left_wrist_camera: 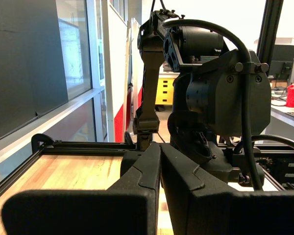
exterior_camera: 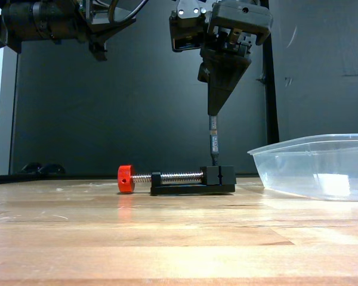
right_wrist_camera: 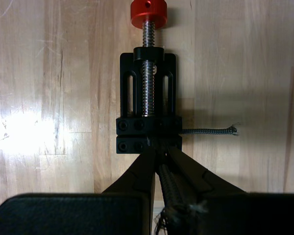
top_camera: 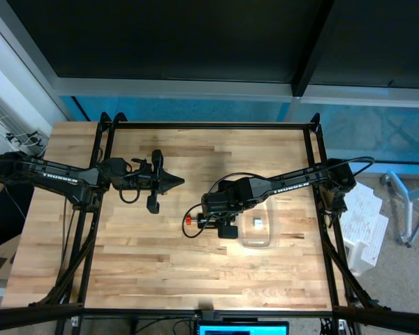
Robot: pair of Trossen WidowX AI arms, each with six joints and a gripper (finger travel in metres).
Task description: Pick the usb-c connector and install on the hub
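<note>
The right gripper (exterior_camera: 212,110) hangs over the middle of the table (exterior_camera: 167,250), its fingers pinched tight on the plug (exterior_camera: 213,142). The plug stands straight up. Its low end meets the top of the black clamp (exterior_camera: 194,179), at the end away from the red knob (exterior_camera: 126,179). I cannot tell if the tip is in a hole or only resting on top, and the hub is hidden in the clamp. The left gripper (top_camera: 173,182) is up in the air to the left, well apart from all this, fingers together with nothing in them. If the plug is a bit off the hole, a push down could bend it or make it slip in the fingers. The clamp looks loose on the table, so a crooked push could slide or tip it. A thin grey cord (right_wrist_camera: 208,131) sticks out of the clamp's side and could catch. A clear tub (exterior_camera: 322,167) sits near on the right.
</note>
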